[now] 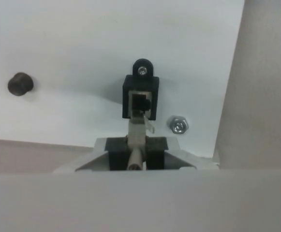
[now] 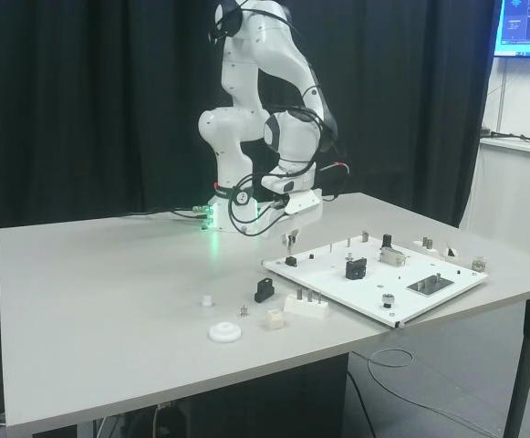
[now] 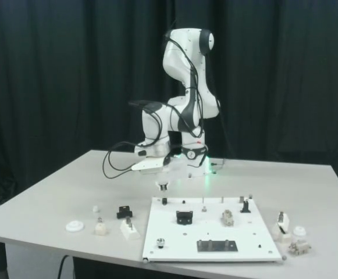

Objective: Insert Ethernet.

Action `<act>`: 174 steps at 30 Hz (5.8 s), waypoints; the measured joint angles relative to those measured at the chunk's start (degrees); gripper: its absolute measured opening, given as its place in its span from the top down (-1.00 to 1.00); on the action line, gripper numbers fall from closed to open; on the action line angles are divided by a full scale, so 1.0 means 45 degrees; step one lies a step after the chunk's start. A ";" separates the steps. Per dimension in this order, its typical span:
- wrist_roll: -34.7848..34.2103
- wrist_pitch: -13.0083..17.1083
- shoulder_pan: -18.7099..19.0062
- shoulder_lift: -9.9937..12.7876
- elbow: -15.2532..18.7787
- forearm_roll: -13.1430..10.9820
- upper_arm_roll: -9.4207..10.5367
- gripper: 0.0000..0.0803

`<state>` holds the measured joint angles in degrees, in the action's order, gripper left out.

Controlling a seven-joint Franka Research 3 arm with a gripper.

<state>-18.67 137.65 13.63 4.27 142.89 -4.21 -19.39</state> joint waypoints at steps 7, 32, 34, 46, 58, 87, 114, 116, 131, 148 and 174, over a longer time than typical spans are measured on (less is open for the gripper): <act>-0.0186 0.0140 0.0023 0.0028 0.0076 -0.0102 0.0000 0.82; -0.0307 0.0560 0.0081 0.0208 0.0096 -0.0235 0.0000 0.82; -0.0307 0.0564 0.0081 0.0209 0.0096 -0.0235 -0.0001 0.82; -0.0299 0.0566 0.0081 0.0211 0.0095 -0.0228 -0.0003 0.82; -0.0272 0.0603 0.0080 0.0219 0.0096 -0.0197 -0.0022 0.82; -0.0271 0.0687 0.0121 0.0378 0.0124 -0.0275 0.0013 0.82; -0.0272 0.0603 0.0105 0.0415 0.0140 -0.0486 -0.0032 0.82; -0.0272 0.0588 0.0104 0.0414 0.0141 -0.0486 -0.0039 0.82; -0.0271 0.0592 0.0108 0.0416 0.0141 -0.0486 -0.0035 0.82; -0.0271 0.0691 0.0116 0.0471 0.0141 -0.0561 -0.0012 0.82; -0.0224 0.0617 0.0191 0.0501 -0.0044 -0.0573 0.0014 -0.59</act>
<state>-19.68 140.43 14.49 6.52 142.70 -6.79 -19.32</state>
